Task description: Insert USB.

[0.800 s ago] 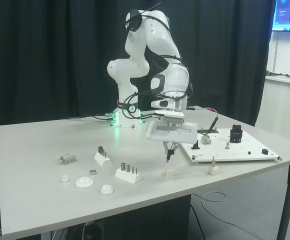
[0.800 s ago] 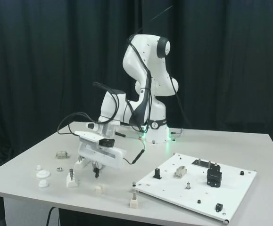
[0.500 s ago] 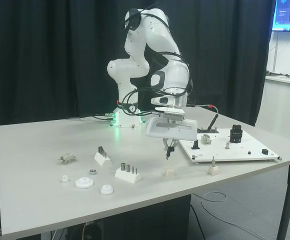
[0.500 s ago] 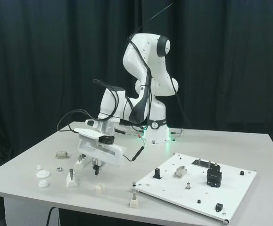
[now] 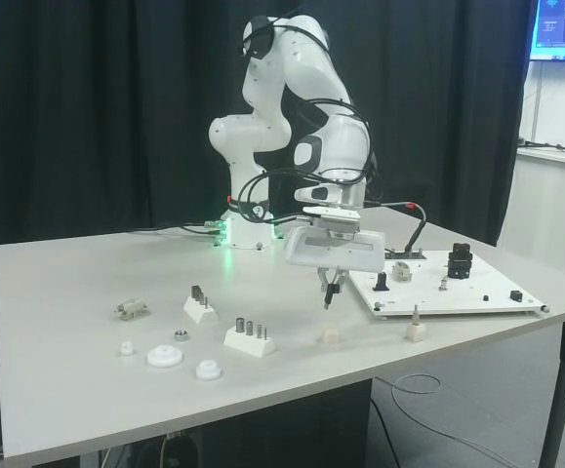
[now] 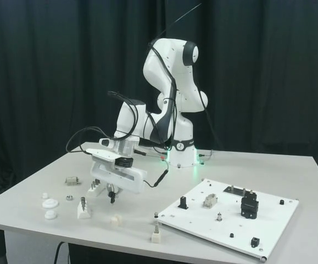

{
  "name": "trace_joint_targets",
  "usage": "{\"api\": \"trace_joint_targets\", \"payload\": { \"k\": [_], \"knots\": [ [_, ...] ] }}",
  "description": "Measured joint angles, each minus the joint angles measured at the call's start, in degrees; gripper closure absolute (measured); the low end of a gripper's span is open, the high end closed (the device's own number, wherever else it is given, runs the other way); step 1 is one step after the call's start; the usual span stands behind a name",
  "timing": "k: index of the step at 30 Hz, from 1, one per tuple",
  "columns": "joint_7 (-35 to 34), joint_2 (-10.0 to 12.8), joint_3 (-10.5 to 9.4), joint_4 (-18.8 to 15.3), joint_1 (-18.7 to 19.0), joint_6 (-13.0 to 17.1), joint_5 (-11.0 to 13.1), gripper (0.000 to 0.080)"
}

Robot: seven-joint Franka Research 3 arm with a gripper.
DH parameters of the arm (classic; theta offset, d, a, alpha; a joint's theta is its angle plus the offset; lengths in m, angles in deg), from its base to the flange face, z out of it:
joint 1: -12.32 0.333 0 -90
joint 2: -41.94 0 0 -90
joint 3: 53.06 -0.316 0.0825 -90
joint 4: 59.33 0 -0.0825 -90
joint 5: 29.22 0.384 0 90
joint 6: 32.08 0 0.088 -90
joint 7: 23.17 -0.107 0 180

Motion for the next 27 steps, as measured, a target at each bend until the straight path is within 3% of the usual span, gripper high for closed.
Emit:
{"api": "trace_joint_targets", "payload": {
  "k": [16,27],
  "knots": [
    [2.47,-0.01,-0.13,0.24,0.0,-0.33,-0.02,0.0734],
    [7.56,-0.33,-1.71,0.24,0.01,-0.74,-0.44,0.0734]
  ]
}}
